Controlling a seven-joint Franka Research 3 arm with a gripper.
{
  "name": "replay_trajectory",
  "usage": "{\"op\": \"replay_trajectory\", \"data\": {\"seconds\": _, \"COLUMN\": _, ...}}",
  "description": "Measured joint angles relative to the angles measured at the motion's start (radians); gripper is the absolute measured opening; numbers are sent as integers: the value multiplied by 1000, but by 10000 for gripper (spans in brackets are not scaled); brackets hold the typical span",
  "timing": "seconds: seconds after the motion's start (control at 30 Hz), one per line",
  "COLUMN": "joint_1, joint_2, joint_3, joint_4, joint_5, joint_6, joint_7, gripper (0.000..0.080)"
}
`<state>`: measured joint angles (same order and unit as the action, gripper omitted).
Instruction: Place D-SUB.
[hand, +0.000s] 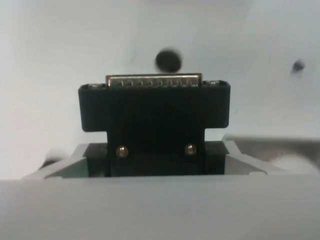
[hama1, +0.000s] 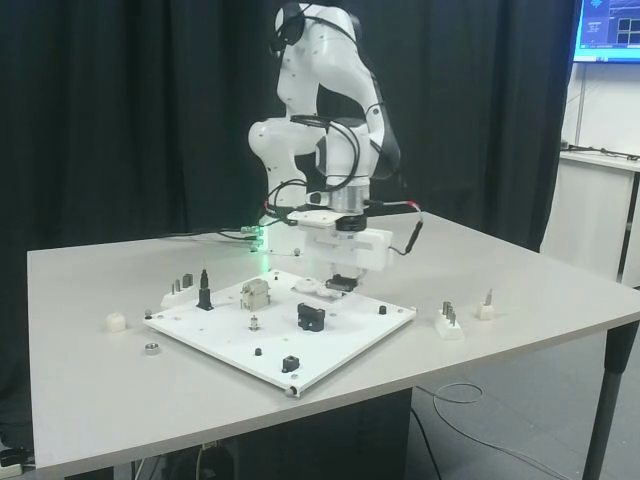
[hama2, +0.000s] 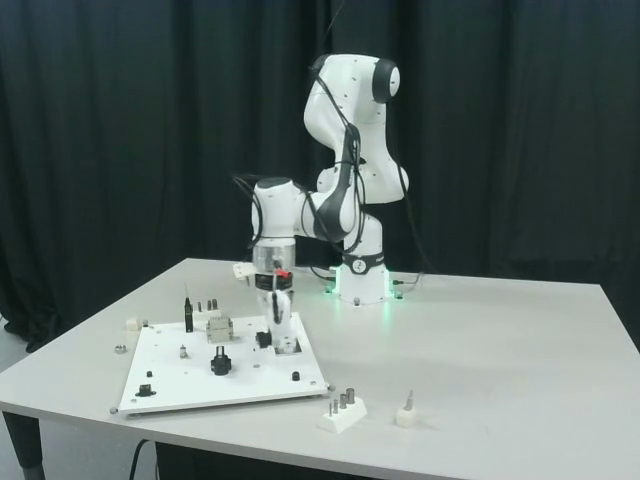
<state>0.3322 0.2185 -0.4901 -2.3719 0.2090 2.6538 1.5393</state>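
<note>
The D-SUB (hand: 154, 107) is a black connector body with a metal pin face along one edge and two small screws on its narrow neck. My gripper (hand: 155, 155) is shut on that neck, and one finger (hand: 235, 152) shows beside it. In the first room view the gripper (hama1: 340, 278) holds the D-SUB (hama1: 340, 285) just above the far part of the white board (hama1: 360, 330). The second room view shows the gripper (hama2: 276, 308) low over the board (hama2: 180, 385) near its right side. A dark round hole (hand: 168, 60) in the board lies just beyond the pin face.
On the board stand a black peg (hama1: 204, 290), a grey socket block (hama1: 255, 293) and two black parts (hama1: 310, 317) (hama1: 291, 363). On the table lie a white pin holder (hama1: 449, 320), a small white block (hama1: 486, 309), another white block (hama1: 116, 321) and a ring (hama1: 151, 347).
</note>
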Motion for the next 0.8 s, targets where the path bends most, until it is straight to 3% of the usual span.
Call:
{"op": "replay_trajectory", "data": {"seconds": 0.43, "joint_1": 144, "joint_2": -25, "joint_3": 9, "joint_4": -2, "joint_5": 0, "joint_6": -66, "joint_7": 1, "gripper": 381}}
{"op": "replay_trajectory", "data": {"seconds": 0.8, "joint_1": 243, "joint_2": -22, "joint_3": 21, "joint_4": -19, "joint_5": -34, "joint_6": -71, "joint_7": 1, "gripper": 381}}
